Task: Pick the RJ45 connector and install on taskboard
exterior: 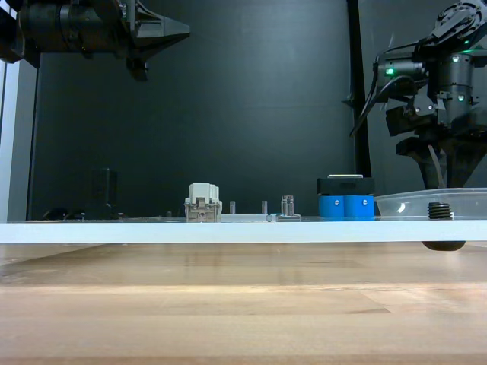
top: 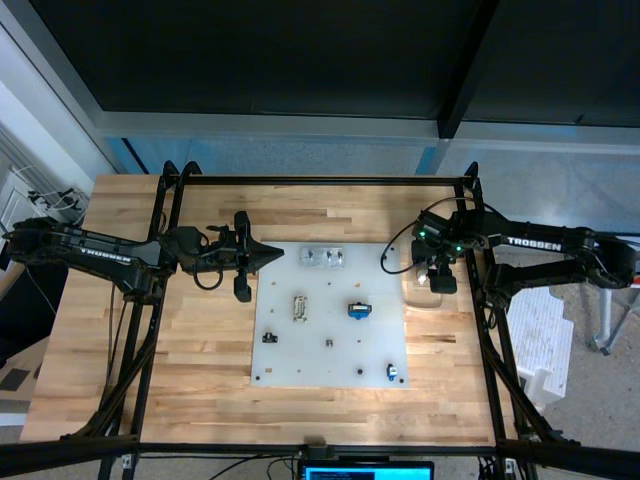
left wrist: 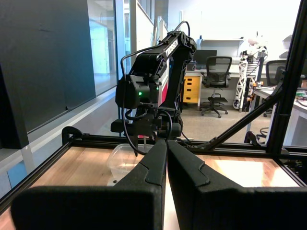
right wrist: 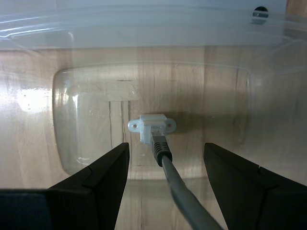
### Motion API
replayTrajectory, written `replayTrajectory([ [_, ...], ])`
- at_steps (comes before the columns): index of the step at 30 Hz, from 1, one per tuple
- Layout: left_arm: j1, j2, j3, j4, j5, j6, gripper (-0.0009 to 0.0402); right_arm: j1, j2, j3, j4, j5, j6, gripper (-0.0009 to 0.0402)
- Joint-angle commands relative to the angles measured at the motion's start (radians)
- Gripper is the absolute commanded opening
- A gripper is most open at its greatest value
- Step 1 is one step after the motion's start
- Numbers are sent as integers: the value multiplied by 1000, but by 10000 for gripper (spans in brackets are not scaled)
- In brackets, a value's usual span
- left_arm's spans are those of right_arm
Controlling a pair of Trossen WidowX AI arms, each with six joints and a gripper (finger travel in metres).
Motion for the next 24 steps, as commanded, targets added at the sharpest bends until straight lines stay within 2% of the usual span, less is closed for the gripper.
replayTrajectory([
  [1, 0, 0, 0, 0, 0, 0, 0, 2, 8, 0, 6, 0, 0, 214],
  [5, 0, 0, 0, 0, 0, 0, 0, 6, 16, -1, 9, -1, -4, 195],
  [15, 0, 0, 0, 0, 0, 0, 0, 9, 16, -1, 8, -1, -4, 109],
  [24, 0, 0, 0, 0, 0, 0, 0, 9, 16, -1, 9, 0, -4, 48],
])
